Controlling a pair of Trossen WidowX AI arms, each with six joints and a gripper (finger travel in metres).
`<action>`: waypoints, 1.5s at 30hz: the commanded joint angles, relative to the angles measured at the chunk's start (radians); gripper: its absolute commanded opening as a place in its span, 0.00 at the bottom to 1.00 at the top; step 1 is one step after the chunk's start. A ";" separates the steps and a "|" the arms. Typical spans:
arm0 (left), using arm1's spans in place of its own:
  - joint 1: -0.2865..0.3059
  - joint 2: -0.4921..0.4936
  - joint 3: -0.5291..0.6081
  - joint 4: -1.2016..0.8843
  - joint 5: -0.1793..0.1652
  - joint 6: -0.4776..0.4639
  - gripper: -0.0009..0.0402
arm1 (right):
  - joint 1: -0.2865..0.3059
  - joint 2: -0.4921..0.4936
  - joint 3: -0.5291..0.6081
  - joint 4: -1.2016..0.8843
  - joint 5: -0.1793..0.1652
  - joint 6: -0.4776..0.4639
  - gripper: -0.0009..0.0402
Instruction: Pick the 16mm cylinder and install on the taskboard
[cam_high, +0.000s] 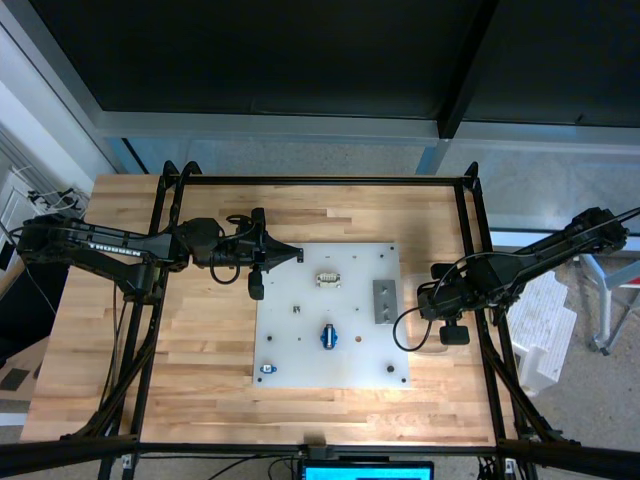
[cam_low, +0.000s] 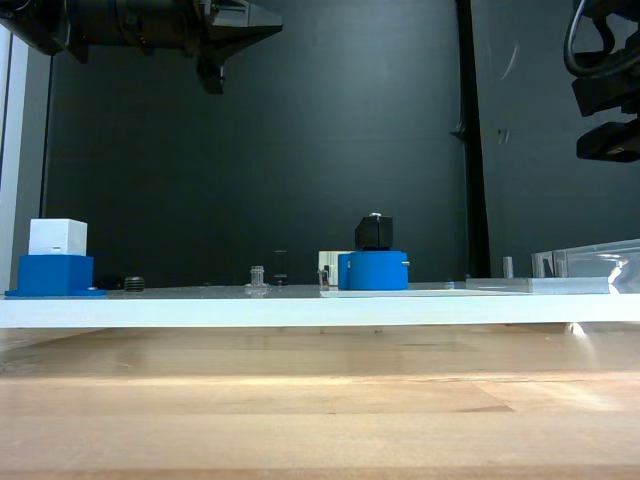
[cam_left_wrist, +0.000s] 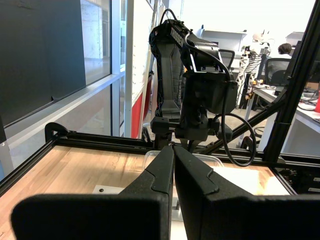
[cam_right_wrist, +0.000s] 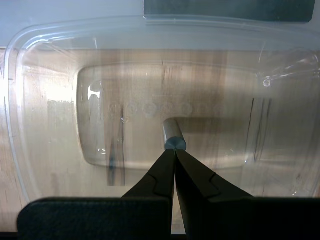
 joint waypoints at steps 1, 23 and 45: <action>0.000 0.000 0.000 0.000 0.000 0.000 0.02 | 0.000 0.000 -0.002 0.014 0.001 -0.002 0.09; 0.000 0.000 0.000 0.000 0.000 0.000 0.02 | 0.016 0.001 -0.113 0.142 0.025 0.082 0.54; 0.000 0.000 0.000 0.000 0.000 0.000 0.02 | 0.035 0.001 -0.221 0.257 0.027 0.156 0.45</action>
